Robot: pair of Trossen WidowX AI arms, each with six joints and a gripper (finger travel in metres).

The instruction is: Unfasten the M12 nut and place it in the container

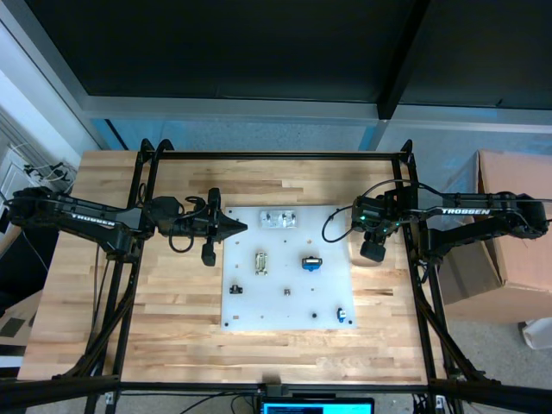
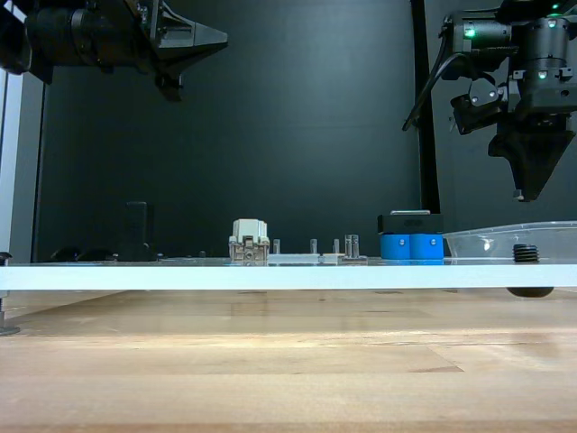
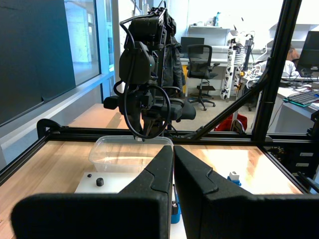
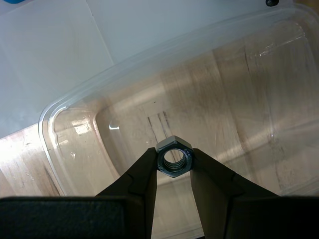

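Note:
The small silver nut (image 4: pixel 174 159) is pinched between the fingers of my right gripper (image 4: pixel 173 164), held in the air over the clear container (image 4: pixel 70 102). In the low view the right gripper (image 2: pixel 528 191) hangs well above the container (image 2: pixel 541 236) and points down. The black ribbed stud (image 2: pixel 526 254) stands bare on the white board (image 1: pixel 285 302), its ribs showing. My left gripper (image 1: pixel 240 227) hovers high over the board's far left edge, shut with nothing in it; its fingertips (image 3: pixel 164 157) meet in the left wrist view.
On the board stand a blue block with a black cap (image 2: pixel 411 236), a grey connector (image 2: pixel 250 244) and small silver posts (image 2: pixel 350 245). A black frame rail (image 1: pixel 276 156) rings the table. A cardboard box (image 1: pixel 509 233) sits off the table's right side.

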